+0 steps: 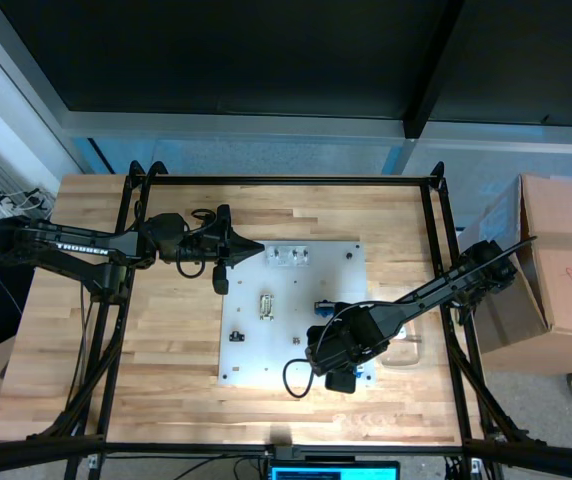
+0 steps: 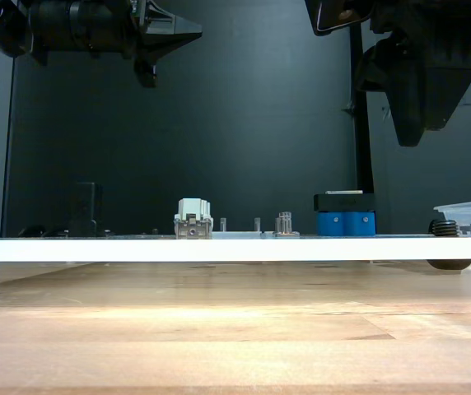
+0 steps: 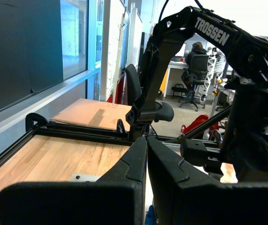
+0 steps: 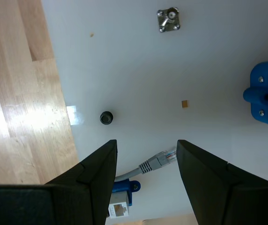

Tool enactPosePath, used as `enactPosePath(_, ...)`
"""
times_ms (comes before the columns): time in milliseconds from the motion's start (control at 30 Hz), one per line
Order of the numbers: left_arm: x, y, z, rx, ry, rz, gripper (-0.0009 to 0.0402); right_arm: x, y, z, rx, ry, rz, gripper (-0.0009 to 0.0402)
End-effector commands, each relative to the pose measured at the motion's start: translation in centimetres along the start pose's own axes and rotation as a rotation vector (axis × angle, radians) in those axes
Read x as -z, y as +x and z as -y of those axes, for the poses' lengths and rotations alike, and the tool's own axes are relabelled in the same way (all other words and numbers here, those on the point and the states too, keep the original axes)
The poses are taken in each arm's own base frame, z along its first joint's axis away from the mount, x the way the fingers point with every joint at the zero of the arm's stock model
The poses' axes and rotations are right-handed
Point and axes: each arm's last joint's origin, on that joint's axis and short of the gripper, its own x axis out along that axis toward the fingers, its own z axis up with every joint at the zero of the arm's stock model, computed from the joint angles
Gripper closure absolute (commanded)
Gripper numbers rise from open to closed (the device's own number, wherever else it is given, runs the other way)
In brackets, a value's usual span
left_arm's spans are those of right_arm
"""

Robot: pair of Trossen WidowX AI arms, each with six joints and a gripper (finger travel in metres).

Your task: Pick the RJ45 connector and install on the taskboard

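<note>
RJ45 connector (image 4: 160,160) lies free on board (image 4: 209,56) under wide right tool (image 4: 146,143); narrow left tool (image 1: 256,245) hovers at board's far-left.

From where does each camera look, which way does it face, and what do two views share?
High: above the near edge, facing down on the task board; left gripper over its far left corner, right gripper over its near right.
Low: table-top height, facing level along the board; both grippers above.
Left wrist: behind its gripper, facing the right arm; fingers shut.
Right wrist: facing down on the RJ45 connector, lying free on the board; fingers open.
Shared by high and right wrist: the board.
</note>
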Motion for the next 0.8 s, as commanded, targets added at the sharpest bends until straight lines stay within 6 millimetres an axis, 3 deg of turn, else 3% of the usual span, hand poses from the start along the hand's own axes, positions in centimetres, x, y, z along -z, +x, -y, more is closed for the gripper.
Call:
enactPosePath(33, 0.0, 0.0, 0.0, 0.000, 0.000, 0.000, 0.0393, 0.1, 0.2, 0.1, 0.005, 0.060, -0.007, 0.0230)
enactPosePath(500, 0.0, 0.0, 0.0, 0.000, 0.000, 0.000, 0.0393, 0.9, 3.0, 2.3, 0.096, 0.702, -0.059, 0.0211)
enactPosePath(667, 0.0, 0.0, 0.0, 0.000, 0.000, 0.000, 0.0393, 0.8, 3.0, 2.4, 0.090, 0.596, -0.063, 0.0200)
enactPosePath(800, 0.0, 0.0, 0.0, 0.000, 0.000, 0.001, 0.0393, 0.7, 2.5, 2.3, 0.058, 0.142, -0.076, 0.0202)
